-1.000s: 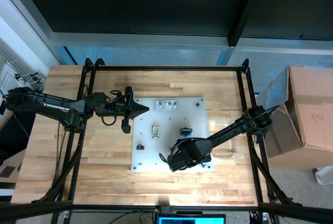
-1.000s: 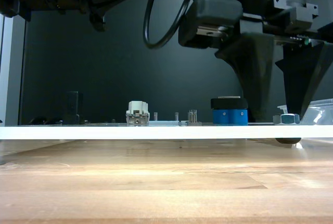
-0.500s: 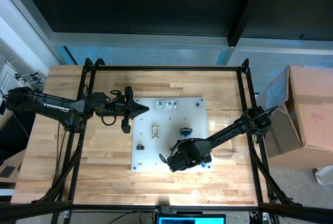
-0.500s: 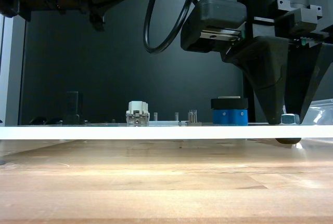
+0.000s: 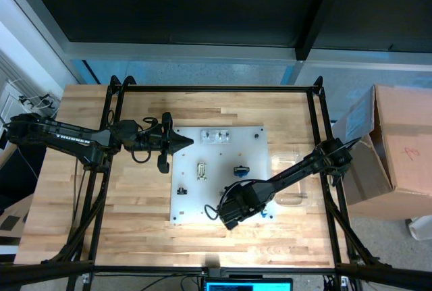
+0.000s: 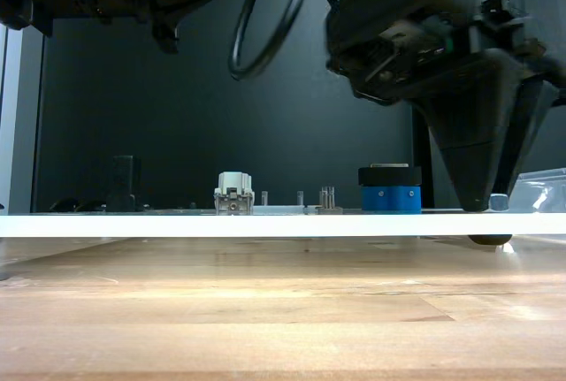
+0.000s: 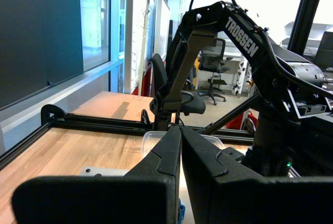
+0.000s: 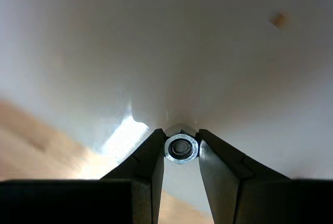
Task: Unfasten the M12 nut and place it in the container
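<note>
My right gripper (image 8: 181, 140) is shut on the small silver M12 nut (image 8: 181, 148). A dark core shows through the nut's hole, so it looks to be on its stud. In the low view the right gripper (image 6: 489, 204) points straight down at the white board (image 6: 265, 224) near its right end, with the nut (image 6: 499, 201) at its tips. From above, the right gripper (image 5: 234, 208) hides nut and stud. The clear container (image 5: 290, 176) lies right of the board with no nut visible in it. My left gripper (image 5: 182, 141) hovers shut and holding nothing over the board's far left edge.
On the board stand a blue block with a black cap (image 6: 389, 188), a grey connector (image 6: 234, 195) and a small black part (image 5: 181, 190). A black frame (image 5: 216, 89) rings the table. A cardboard box (image 5: 395, 149) stands off the right side.
The right gripper's fingers have drawn together onto the nut, and its wrist has turned about the nut. The left arm has not moved.
</note>
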Robot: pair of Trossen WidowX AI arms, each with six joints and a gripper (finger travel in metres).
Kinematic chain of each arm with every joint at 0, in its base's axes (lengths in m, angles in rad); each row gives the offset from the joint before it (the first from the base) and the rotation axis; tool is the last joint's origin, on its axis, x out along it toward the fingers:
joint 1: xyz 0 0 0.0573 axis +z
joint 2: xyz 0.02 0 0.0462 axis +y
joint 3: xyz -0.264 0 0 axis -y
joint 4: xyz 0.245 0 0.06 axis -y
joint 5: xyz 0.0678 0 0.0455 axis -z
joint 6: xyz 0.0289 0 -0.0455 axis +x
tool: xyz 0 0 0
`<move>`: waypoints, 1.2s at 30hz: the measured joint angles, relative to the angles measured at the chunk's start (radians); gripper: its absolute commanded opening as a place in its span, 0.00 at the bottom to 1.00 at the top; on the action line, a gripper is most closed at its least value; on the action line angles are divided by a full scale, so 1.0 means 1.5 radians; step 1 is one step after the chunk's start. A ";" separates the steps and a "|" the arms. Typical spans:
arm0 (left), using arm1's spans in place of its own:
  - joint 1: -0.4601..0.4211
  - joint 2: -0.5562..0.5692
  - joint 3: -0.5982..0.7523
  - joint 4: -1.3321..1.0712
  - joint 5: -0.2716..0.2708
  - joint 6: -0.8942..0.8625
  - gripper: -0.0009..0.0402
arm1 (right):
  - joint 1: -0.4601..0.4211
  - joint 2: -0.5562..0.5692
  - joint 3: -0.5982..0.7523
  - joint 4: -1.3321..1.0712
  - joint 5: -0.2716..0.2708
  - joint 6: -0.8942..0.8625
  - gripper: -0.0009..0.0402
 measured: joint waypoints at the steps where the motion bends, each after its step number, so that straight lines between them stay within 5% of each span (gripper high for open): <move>1: 0.000 0.000 0.000 0.000 0.000 0.000 0.02 | 0.000 0.000 0.000 0.000 0.000 -0.047 0.06; 24: 0.000 0.000 0.000 0.000 0.000 0.000 0.02 | 0.000 -0.008 -0.001 0.003 0.000 -1.128 0.07; 36: 0.000 0.000 0.000 0.000 0.000 0.000 0.02 | -0.001 -0.014 0.000 0.005 0.003 -1.459 0.07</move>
